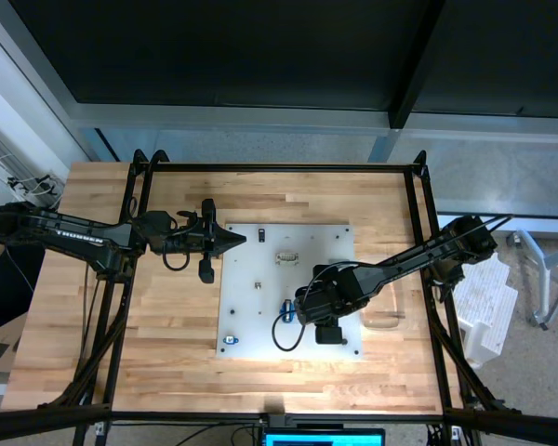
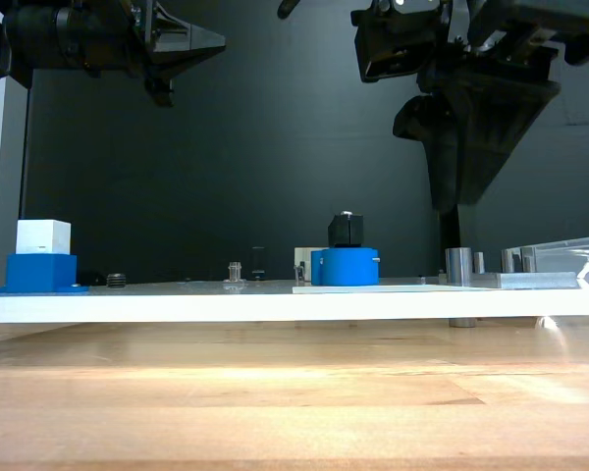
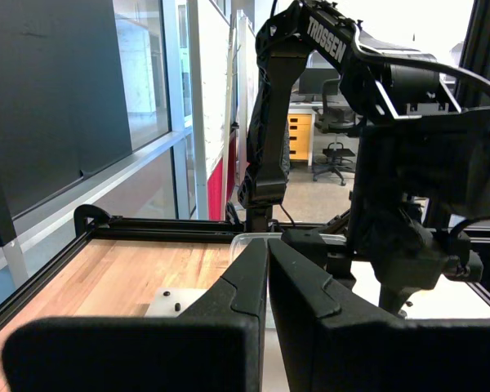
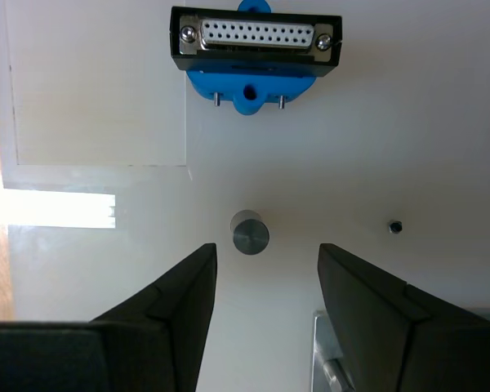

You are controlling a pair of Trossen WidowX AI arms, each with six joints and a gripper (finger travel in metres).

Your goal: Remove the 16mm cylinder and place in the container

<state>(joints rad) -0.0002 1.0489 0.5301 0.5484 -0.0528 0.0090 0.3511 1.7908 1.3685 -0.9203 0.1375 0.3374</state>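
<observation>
The 16mm cylinder [image 4: 250, 233] is a short silvery peg standing upright on the white board [image 4: 376, 122]. In the low view the cylinder [image 2: 458, 267] stands near the board's right end. My right gripper [image 4: 265, 251] hangs above it, open, with the fingertips [image 4: 198, 265] on either side and not touching it. In the high view the right gripper [image 1: 318, 308] covers the cylinder. The container [image 1: 388, 302] is a clear tub just right of the board, also seen low down [image 2: 569, 257]. My left gripper [image 1: 234, 240] is shut and empty at the board's left edge, held high [image 2: 211, 41].
A D-sub connector on a blue mount [image 4: 256, 41] lies just beyond the cylinder. A blue and black fitting [image 2: 349, 257], thin pegs [image 2: 479, 262] and a blue base with a white cube [image 2: 41, 257] stand on the board. A black frame rail [image 1: 279, 168] borders the table.
</observation>
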